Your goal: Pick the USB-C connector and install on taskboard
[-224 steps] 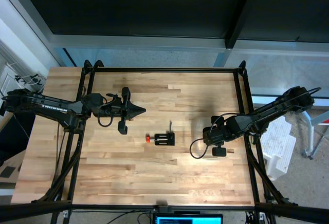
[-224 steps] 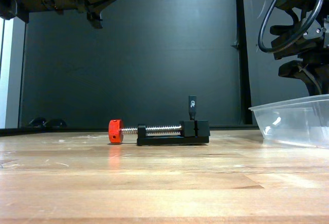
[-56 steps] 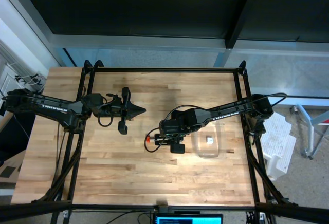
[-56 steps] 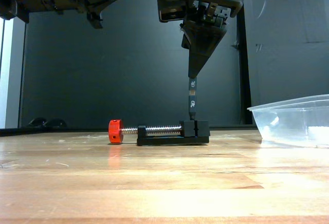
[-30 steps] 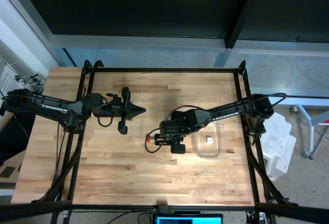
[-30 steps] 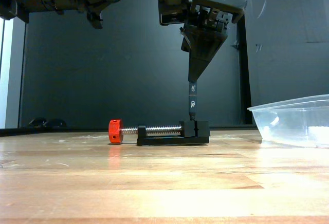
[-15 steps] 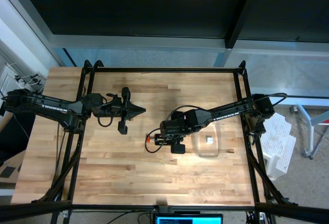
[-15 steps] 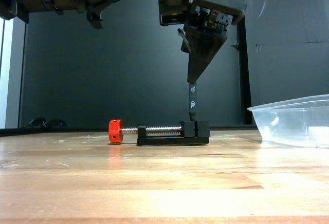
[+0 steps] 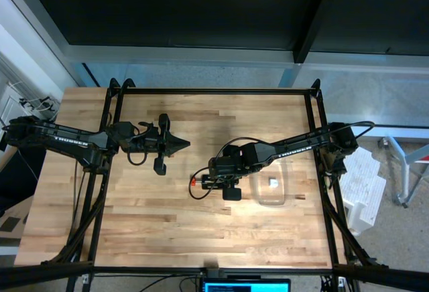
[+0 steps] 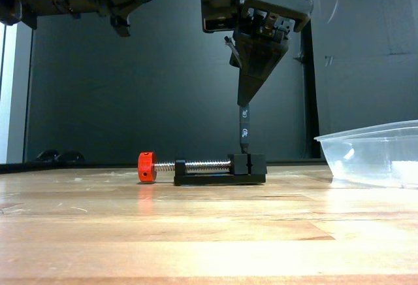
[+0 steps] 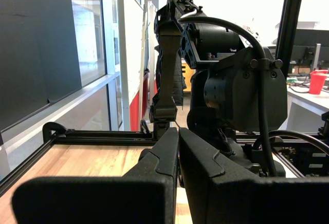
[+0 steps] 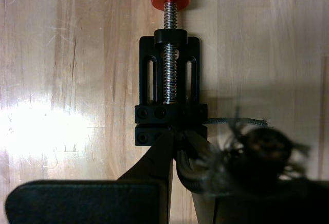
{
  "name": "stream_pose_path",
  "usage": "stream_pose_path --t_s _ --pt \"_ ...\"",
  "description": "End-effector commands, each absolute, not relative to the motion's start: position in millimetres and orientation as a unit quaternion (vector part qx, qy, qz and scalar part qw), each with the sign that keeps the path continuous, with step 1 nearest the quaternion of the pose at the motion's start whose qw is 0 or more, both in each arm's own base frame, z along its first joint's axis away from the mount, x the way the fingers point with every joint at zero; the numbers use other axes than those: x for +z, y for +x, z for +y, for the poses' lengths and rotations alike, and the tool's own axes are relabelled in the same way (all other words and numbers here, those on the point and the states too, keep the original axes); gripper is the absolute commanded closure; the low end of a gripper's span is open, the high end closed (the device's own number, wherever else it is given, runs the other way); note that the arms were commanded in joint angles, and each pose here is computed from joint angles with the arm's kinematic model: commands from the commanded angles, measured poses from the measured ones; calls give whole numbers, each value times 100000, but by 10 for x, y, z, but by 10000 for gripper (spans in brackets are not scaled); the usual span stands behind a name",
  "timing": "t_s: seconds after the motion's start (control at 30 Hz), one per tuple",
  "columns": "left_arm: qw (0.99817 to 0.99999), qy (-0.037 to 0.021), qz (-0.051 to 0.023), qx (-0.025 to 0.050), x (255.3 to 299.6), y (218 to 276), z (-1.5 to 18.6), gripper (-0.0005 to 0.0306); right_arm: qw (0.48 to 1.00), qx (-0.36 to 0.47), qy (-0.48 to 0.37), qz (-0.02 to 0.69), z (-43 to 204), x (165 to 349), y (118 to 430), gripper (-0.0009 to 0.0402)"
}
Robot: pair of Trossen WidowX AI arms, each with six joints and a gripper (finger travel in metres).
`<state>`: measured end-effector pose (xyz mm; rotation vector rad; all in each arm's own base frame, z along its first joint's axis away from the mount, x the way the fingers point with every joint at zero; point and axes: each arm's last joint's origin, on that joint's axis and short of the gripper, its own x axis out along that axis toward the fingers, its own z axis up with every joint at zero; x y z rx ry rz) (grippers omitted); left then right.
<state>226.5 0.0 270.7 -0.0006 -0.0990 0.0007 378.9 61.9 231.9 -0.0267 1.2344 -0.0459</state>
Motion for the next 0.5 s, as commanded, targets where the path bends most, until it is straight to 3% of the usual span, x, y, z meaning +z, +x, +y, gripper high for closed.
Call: stream_pose_path --t_s 0.03,0.5 --pt "99877 -30 -4967 37 2708 2266 1 300 81516 -2084 -1247 57873 624 2321 3785 326" --pt "99877 -30 -4967 37 2708 2266 1 300 81896 -1313 -2018 57334 616 2540 3644 197"
